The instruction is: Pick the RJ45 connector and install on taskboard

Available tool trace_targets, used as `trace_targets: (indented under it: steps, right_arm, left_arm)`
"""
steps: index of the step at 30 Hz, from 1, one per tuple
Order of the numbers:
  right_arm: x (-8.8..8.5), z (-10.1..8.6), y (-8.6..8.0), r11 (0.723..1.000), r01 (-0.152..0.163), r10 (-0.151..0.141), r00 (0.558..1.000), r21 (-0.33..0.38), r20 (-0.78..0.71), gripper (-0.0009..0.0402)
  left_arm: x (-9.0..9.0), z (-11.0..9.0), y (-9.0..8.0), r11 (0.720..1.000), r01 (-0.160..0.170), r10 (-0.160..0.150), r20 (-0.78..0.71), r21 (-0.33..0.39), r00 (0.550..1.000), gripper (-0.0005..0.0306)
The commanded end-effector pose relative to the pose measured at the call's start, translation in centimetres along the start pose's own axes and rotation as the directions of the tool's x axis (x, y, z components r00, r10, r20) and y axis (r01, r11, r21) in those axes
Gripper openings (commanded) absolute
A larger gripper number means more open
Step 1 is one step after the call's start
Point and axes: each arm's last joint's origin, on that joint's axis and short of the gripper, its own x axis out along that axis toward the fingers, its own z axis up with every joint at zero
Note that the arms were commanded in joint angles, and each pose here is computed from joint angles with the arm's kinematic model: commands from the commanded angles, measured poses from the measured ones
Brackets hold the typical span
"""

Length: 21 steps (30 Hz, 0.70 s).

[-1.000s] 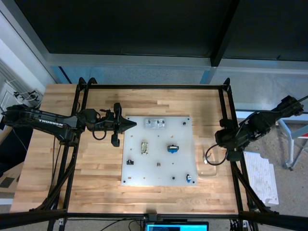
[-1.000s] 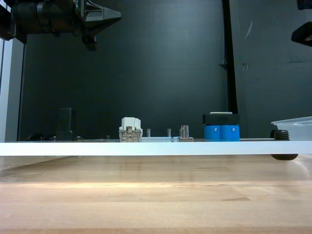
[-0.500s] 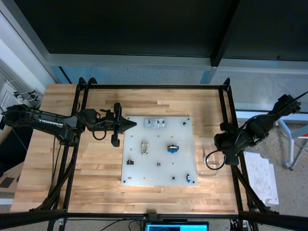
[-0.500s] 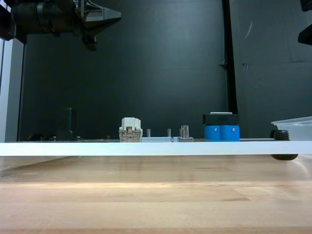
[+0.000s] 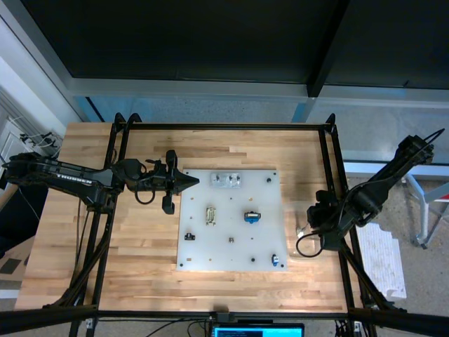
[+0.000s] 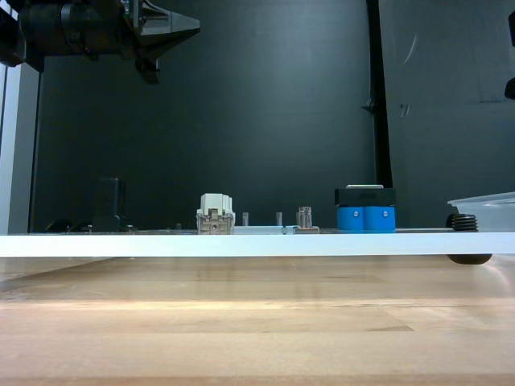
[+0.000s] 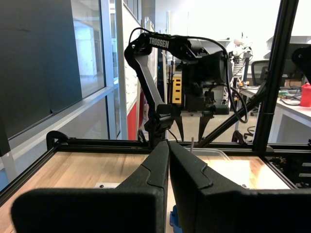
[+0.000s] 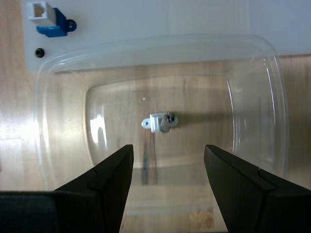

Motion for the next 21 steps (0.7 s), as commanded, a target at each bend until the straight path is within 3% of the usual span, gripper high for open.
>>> trace_targets:
  steps: [1,21]
  right_arm:
    - [0.8,-0.1,0.2,1.000,0.009,-0.009,1.000,-0.006,0.011,0.0204]
    - [2.9,0.4,0.0,0.995,0.064,-0.066,0.998,-0.073,-0.017,0.0204]
  left_arm:
    - [0.0,0.0,0.0,1.000,0.000,0.000,0.000,0.000,1.000,0.0000]
    - [0.0,0.0,0.0,1.000,0.000,0.000,0.000,0.000,1.000,0.0000]
